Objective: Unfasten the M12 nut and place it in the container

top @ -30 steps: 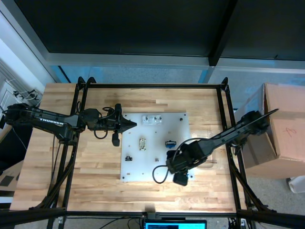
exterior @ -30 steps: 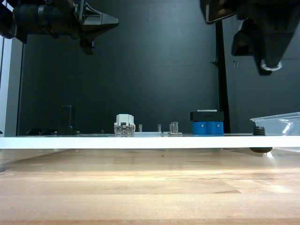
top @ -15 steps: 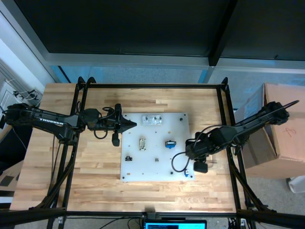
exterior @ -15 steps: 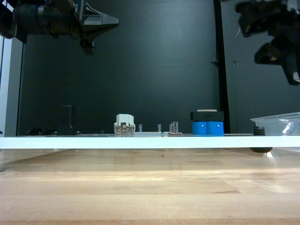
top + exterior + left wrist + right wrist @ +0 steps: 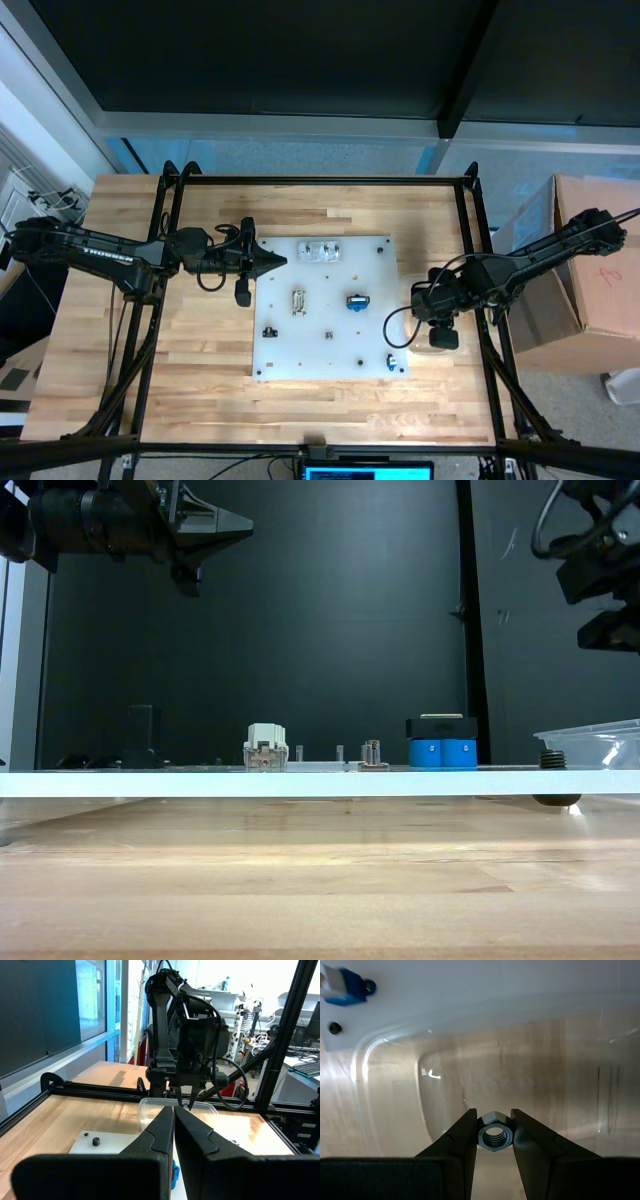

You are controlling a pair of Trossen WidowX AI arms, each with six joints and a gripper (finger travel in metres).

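Now, right end effector [image 5: 494,1116] pinching nut [image 5: 494,1136] across flats above container [image 5: 600,742]; likely light, stiff, slick. Left end effector [image 5: 174,1109] pressed together, high over board's [image 5: 290,350] left edge.

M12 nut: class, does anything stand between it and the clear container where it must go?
Nothing visible does. The right tool holds the M12 nut above the container, whose open interior lies directly beyond it in the right wrist view. The left tool hangs shut over the left edge of the board, far from both.
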